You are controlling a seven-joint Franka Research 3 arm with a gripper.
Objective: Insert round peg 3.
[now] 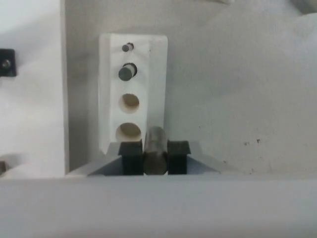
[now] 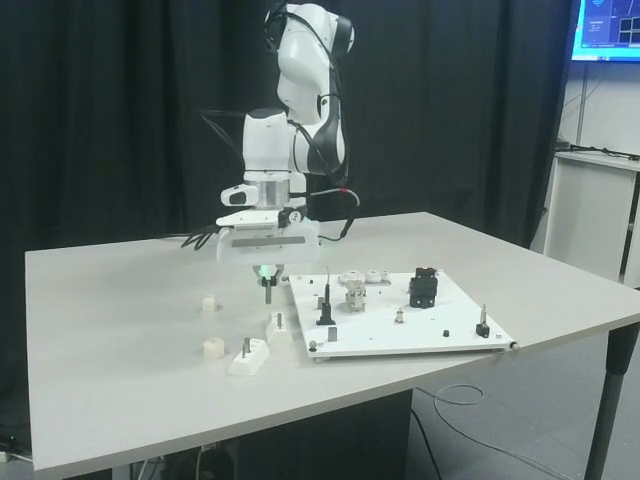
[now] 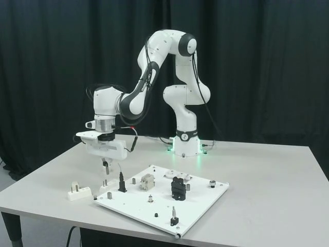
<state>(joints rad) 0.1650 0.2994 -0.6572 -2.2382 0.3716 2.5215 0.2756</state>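
Note:
My gripper (image 1: 155, 157) is shut on a grey round peg (image 1: 155, 141), held upright between the black fingertips (image 1: 131, 157). Below it lies a white peg block (image 1: 132, 89) with four holes in a row. The two smaller holes hold pegs (image 1: 126, 73). The two larger holes (image 1: 130, 102) stand empty. The held peg hangs beside the largest hole (image 1: 128, 131), off to one side of it. In the room views the gripper (image 2: 265, 285) (image 3: 105, 163) hovers a short way above the block (image 2: 278, 327) (image 3: 106, 189).
A white board (image 2: 420, 335) (image 3: 195, 208) with several small fixtures lies right beside the block. A second white block with a peg (image 2: 247, 357) (image 3: 78, 194) and two small white pieces (image 2: 209, 303) rest on the grey table (image 2: 120, 320).

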